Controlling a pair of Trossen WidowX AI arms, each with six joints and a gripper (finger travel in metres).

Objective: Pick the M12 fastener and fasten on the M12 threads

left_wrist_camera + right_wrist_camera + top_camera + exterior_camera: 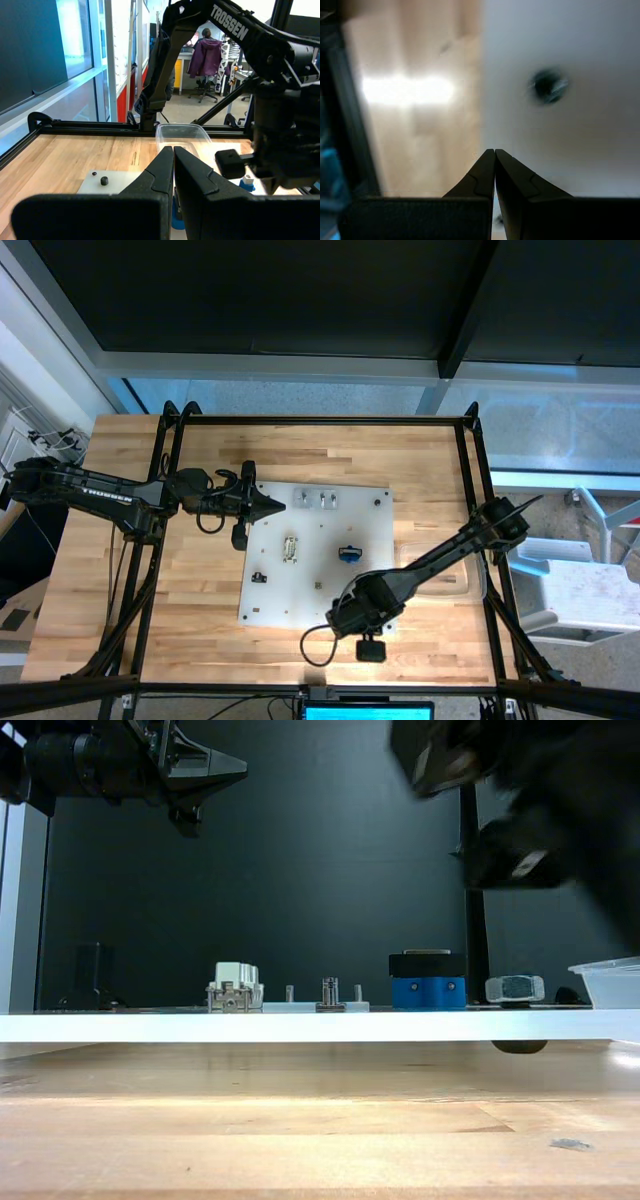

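With the nut [515, 988] apparently on its stud [514, 1004], right of centre in the low view, tightness unclear, the right gripper [494, 150] hovers closed and empty over the board [300, 590], and the left gripper [173, 148] is closed at its left edge.

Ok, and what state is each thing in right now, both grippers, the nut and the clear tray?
Left gripper: shut, empty, raised over the board's far left corner.
Right gripper: shut, empty, raised over the board's near right edge.
M12 nut: free of both grippers, low on a dark base, apparently its stud.
Clear tray: upright on the table, right of the board.
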